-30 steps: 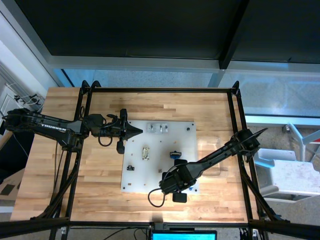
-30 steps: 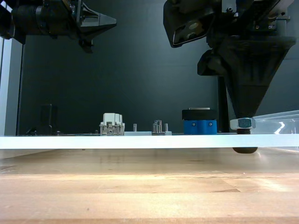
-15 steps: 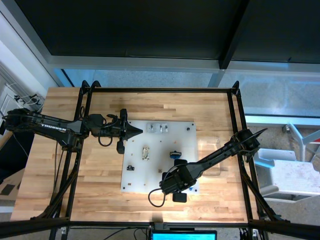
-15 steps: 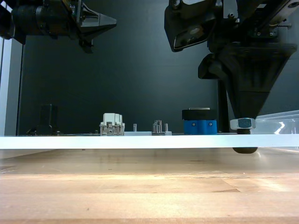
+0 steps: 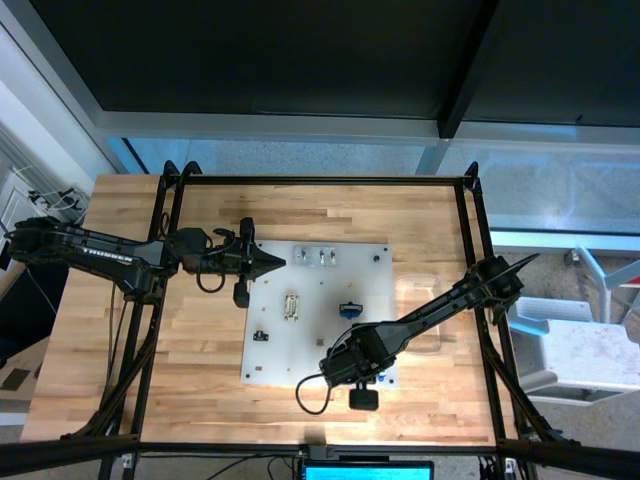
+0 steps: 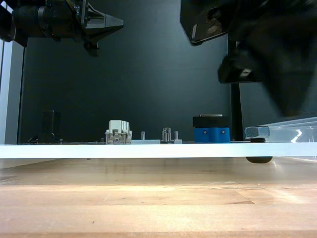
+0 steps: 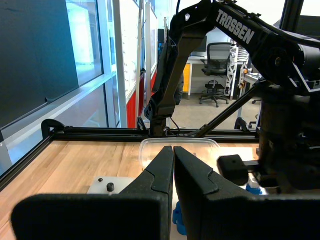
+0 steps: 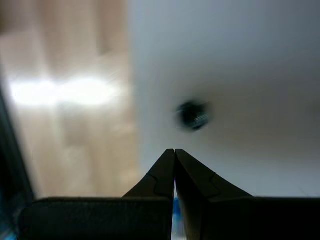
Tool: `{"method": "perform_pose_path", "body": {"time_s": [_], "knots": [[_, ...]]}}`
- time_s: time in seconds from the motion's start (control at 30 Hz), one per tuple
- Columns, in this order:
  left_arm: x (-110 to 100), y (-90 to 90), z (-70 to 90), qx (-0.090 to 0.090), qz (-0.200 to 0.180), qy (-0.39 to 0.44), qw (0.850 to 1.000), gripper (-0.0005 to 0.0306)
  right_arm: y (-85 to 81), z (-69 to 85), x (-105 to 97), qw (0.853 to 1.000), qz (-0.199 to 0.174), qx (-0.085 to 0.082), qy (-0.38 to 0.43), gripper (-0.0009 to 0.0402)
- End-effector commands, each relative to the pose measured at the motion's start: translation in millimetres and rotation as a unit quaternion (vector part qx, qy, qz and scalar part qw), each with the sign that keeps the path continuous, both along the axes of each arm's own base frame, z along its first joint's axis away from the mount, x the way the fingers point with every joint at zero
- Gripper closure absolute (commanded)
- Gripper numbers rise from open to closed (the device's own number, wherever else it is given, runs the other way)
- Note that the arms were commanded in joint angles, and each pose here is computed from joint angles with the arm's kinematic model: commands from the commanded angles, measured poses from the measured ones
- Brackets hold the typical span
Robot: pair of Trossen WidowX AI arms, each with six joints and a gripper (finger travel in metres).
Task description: Pick the M12 fastener and fasten on the M12 threads
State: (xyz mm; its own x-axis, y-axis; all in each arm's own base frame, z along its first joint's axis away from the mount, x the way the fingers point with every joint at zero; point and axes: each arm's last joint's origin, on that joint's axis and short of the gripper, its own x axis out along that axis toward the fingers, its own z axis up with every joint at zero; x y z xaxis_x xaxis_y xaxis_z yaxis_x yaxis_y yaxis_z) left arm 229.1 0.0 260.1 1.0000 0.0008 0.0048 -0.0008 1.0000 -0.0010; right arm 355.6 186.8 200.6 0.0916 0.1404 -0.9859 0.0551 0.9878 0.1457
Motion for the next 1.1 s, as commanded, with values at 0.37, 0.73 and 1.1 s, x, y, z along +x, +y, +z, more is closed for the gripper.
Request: {"method": "perform_pose_path", "body": {"time_s": [0.37, 0.73, 1.1], "knots": [[0.1, 0.0, 0.1, 0.0, 0.0, 0.0, 1.0, 0.03, -5.7, -9.2, -2.3, 0.997, -0.034, -0.067, -0.017, 0.0393], [0.1, 0.1, 0.1, 0.0, 0.0, 0.0, 1.0, 0.03, -3.9, -10.2, -0.4, 0.998, -0.033, -0.049, -0.024, 0.0393], [0.1, 0.0, 0.1, 0.0, 0.0, 0.0, 1.0, 0.03, 5.2, -5.7, -2.3, 0.995, 0.042, 0.093, 0.019, 0.0393]]}}
